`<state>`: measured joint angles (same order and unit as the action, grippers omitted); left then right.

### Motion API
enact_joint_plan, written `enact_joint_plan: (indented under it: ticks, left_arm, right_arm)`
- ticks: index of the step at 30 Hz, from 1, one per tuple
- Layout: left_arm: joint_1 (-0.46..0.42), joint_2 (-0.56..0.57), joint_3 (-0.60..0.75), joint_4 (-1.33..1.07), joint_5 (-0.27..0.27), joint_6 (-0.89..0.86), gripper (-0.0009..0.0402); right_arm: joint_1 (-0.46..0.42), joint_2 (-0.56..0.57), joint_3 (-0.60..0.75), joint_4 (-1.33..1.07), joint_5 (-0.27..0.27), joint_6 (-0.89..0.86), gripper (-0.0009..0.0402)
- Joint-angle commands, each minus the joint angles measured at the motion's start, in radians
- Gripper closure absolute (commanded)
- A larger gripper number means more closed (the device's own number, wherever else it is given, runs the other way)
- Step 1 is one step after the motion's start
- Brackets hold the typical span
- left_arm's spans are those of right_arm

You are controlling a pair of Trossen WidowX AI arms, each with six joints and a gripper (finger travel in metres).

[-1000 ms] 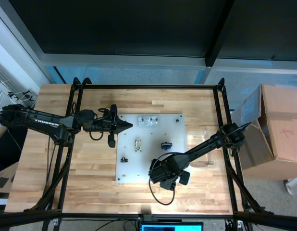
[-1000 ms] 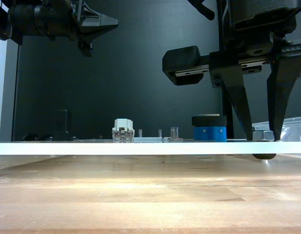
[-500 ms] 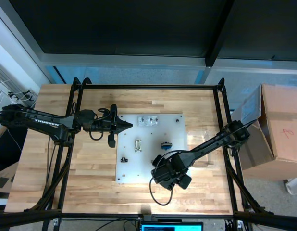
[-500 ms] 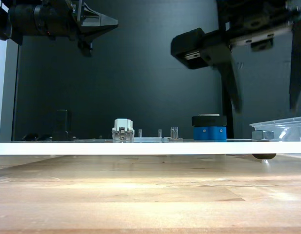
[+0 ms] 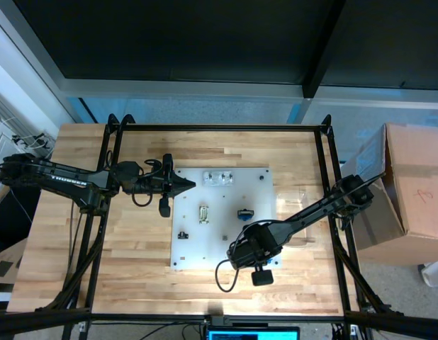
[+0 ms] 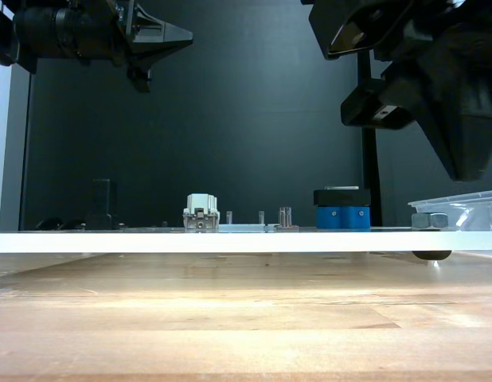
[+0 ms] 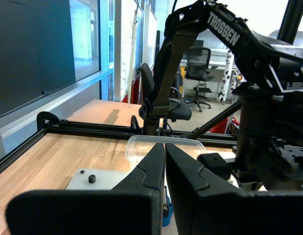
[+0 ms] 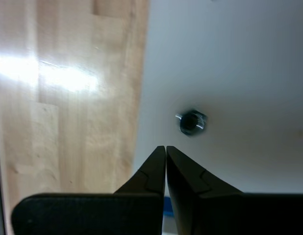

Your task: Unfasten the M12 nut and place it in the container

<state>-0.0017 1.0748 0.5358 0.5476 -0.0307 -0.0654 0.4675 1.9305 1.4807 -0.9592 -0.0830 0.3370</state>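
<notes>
The small silver nut (image 6: 430,220) sits low on its stud at the board's near right edge, free of any gripper. From above it shows a dark centre on the white board (image 8: 192,122). My right gripper (image 8: 165,148) hangs well above it, shut with nothing between its fingers (image 6: 467,169). In the high view the right gripper (image 5: 251,249) covers that spot and hides the nut. The clear container (image 5: 293,211) lies just right of the board and looks empty. My left gripper (image 5: 188,185) is shut and empty, held high over the board's far left edge (image 6: 185,34).
The white board (image 5: 205,248) carries a blue-and-black part (image 6: 341,208), a grey connector (image 6: 201,215), small silver posts (image 6: 285,216) and a black post (image 5: 261,178). A black frame rail (image 5: 332,198) runs beside the container. A cardboard box (image 5: 410,191) stands off the table's right edge.
The right gripper stood open astride the nut, then rose and shut on nothing, turning as it went. The nut stayed on its stud. The left arm has not moved.
</notes>
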Motion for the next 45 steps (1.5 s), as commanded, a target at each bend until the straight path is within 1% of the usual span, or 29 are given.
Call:
enact_joint_plan:
  ticks: [1,4,23,24,25,28,29,30,32,35,36,37,38,42,43,45]
  left_arm:
    - [0.000,0.000,0.000,0.000,0.000,0.000,0.0393]
    - [0.000,0.000,0.000,0.000,0.000,0.000,0.0393]
    - [0.000,0.000,0.000,0.000,0.000,0.000,0.0393]
    - [0.000,0.000,0.000,0.000,0.000,0.000,0.0393]
    - [0.000,0.000,0.000,0.000,0.000,0.000,0.0393]
    - [0.000,0.000,0.000,0.000,0.000,0.000,0.0393]
    - [0.000,0.000,0.000,0.000,0.000,0.000,0.0393]
    - [0.000,0.000,0.000,0.000,0.000,0.000,0.0393]
    - [0.000,0.000,0.000,0.000,0.000,0.000,0.0393]
    - [0.000,0.000,0.000,0.000,0.000,0.000,0.0393]
    - [0.000,0.000,0.000,0.000,0.000,0.000,0.0393]
    - [0.000,0.000,0.000,0.000,0.000,0.000,0.0393]
    - [0.000,0.000,0.000,0.000,0.000,0.000,0.0393]
    - [0.000,0.000,0.000,0.000,0.000,0.000,0.0393]
    - [0.000,0.000,0.000,0.000,0.000,0.000,0.0393]
    - [0.000,0.000,0.000,0.000,0.000,0.000,0.0393]
  right_arm:
    - [0.001,-0.001,-0.026,0.035,-0.001,-0.003,0.0396]
    - [0.002,0.003,-0.049,0.053,0.000,-0.005,0.0395]
    - [0.001,0.009,-0.085,0.107,0.005,-0.013,0.0394]
    - [0.000,0.009,-0.085,0.104,0.016,-0.013,0.0394]
    - [0.000,0.009,-0.085,0.098,0.044,-0.012,0.0394]
    - [0.000,0.001,-0.082,0.049,0.217,0.024,0.0394]
    - [0.000,-0.002,-0.078,0.033,0.255,0.039,0.0394]
    - [-0.002,-0.006,-0.073,0.021,0.275,0.050,0.0393]
    - [-0.003,-0.013,-0.066,0.006,0.277,0.049,0.0393]
    - [-0.003,-0.024,-0.066,-0.002,0.271,0.051,0.0393]
    - [-0.003,-0.026,-0.066,-0.005,0.261,0.053,0.0393]
    - [-0.003,-0.028,-0.066,-0.007,0.232,0.051,0.0393]
    - [-0.003,-0.032,-0.066,-0.007,0.188,0.051,0.0393]
    - [-0.003,-0.037,-0.066,0.018,-0.033,0.048,0.0393]
    - [-0.003,-0.037,-0.066,0.022,-0.055,0.048,0.0393]
    - [-0.002,-0.036,-0.067,0.030,-0.046,0.051,0.0394]
